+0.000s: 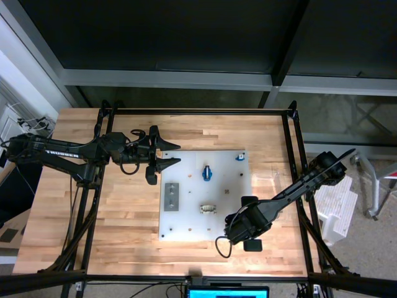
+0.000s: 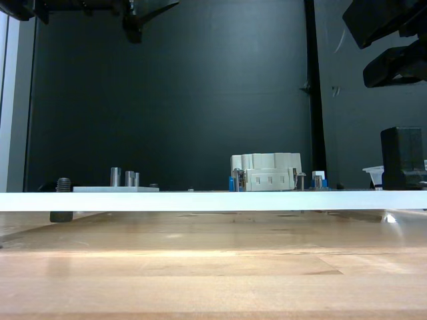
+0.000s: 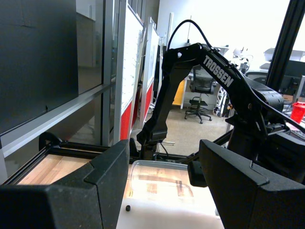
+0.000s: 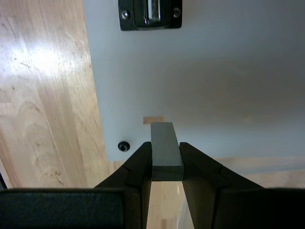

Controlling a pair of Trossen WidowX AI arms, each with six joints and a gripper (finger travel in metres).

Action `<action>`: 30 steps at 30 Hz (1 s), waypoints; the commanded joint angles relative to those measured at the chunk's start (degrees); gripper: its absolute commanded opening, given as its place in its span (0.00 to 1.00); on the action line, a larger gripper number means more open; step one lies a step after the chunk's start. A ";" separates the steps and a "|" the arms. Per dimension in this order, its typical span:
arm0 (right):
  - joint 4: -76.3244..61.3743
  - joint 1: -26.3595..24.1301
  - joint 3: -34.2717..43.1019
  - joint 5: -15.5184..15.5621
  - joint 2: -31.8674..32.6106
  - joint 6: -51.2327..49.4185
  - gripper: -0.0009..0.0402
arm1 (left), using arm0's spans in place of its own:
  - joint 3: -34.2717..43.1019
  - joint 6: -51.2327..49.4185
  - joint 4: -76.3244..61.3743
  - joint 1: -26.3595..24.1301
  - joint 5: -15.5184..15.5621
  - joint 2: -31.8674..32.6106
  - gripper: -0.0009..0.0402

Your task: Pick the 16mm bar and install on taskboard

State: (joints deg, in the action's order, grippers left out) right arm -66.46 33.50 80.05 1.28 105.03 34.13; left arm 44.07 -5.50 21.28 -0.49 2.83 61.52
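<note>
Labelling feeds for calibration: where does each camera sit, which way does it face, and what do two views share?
High: above the near edge, looking down on the taskboard; both arms show, left gripper open beside its far-left corner, right gripper at its near-right.
Low: table height, near edge, looking level along the board; only arm parts overhead.
Left wrist: faces the right arm between open fingers.
Right wrist: looks down; fingers hold the 16mm bar over the board.
Shared: high and right wrist both show the connector.
</note>
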 commanded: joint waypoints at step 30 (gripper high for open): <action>2.19 1.18 -0.83 -0.09 0.83 -1.01 0.04 | 0.02 0.02 0.02 0.00 -0.02 0.00 0.51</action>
State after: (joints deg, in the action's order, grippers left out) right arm -64.69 34.63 79.22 1.02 105.82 33.10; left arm 44.07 -5.50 21.28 -0.49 2.81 61.49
